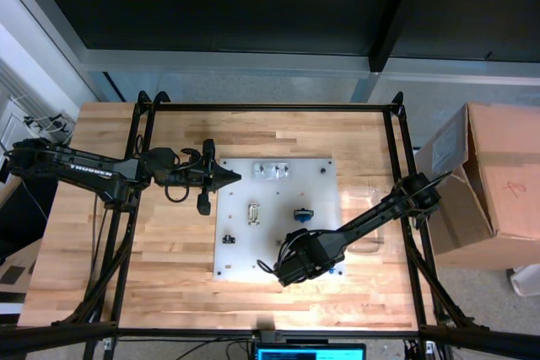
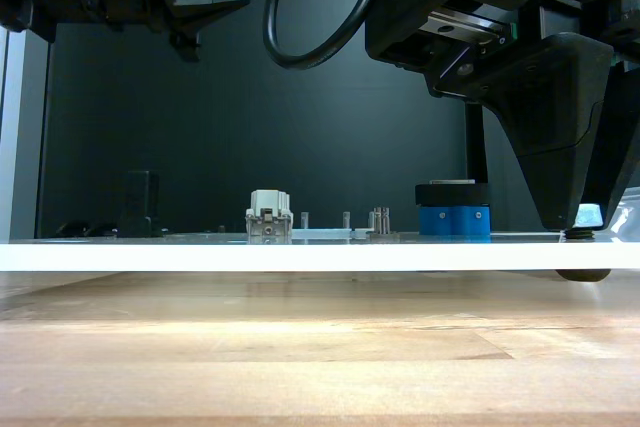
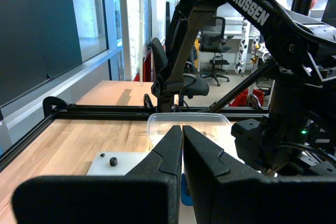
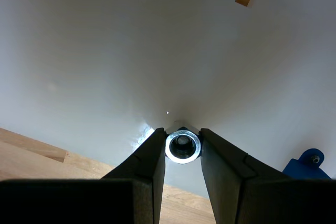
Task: Pick the M12 nut and place it on its threads and fasten
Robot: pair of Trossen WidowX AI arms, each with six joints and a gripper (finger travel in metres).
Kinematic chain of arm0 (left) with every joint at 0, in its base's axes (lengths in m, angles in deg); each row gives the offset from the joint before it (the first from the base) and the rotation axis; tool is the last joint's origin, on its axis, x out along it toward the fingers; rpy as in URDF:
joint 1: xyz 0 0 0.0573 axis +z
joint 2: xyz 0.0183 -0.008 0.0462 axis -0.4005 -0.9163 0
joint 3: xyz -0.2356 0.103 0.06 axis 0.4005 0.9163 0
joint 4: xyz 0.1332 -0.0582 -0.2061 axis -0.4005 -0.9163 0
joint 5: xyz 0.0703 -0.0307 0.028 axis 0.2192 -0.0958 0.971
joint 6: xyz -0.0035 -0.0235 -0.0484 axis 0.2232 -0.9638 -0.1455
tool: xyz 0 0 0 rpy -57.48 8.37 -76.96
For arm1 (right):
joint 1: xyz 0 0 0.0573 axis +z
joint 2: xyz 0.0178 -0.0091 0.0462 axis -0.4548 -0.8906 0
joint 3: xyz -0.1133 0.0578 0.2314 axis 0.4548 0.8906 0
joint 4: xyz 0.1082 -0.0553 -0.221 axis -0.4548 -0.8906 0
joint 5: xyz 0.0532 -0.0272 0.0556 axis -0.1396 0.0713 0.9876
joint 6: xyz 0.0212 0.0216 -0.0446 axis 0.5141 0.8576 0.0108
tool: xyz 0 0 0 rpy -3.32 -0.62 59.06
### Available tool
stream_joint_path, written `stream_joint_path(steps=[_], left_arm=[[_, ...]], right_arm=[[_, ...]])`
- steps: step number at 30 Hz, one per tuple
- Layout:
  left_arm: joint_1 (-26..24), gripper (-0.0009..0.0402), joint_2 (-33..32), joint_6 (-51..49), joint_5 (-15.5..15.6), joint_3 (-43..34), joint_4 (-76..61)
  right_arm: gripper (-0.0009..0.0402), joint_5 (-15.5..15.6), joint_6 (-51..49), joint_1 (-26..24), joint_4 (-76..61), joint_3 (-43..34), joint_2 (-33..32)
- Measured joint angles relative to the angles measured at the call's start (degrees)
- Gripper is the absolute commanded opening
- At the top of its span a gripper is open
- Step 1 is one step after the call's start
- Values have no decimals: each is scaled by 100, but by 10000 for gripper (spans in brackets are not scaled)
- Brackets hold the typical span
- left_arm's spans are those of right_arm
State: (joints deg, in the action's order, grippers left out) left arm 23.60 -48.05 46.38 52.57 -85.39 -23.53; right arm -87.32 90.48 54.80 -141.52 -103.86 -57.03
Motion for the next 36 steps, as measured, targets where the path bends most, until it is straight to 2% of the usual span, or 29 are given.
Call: stream_joint_path(steps=[4,7,14,17,25,29,32,34,36], left_arm=[[0,0,0,0,-2,0,0],[0,0,0,-2,-2,0,-2],[0,0,0,-2,0,2,0],[0,0,0,0,0,2,0],[0,0,-2,0,-2,0,-2],[0,0,0,-2,0,0,-2],[0,0,-2,-2,0,0,0],[0,0,-2,0,-2,2,-2],[0,0,-2,-2,-2,2,0]], right_arm=[[19,-85,-203,4,2,4,24],[40,-138,-240,7,0,7,35],[125,-186,-221,7,13,11,57],[162,-356,-216,-15,42,13,79],[226,-243,-256,7,-20,13,232],[232,-262,-514,-15,-238,9,387],[218,-245,-1213,2,-457,9,564],[191,-225,-2184,13,-490,9,713],[154,-214,-3858,28,-531,2,815]])
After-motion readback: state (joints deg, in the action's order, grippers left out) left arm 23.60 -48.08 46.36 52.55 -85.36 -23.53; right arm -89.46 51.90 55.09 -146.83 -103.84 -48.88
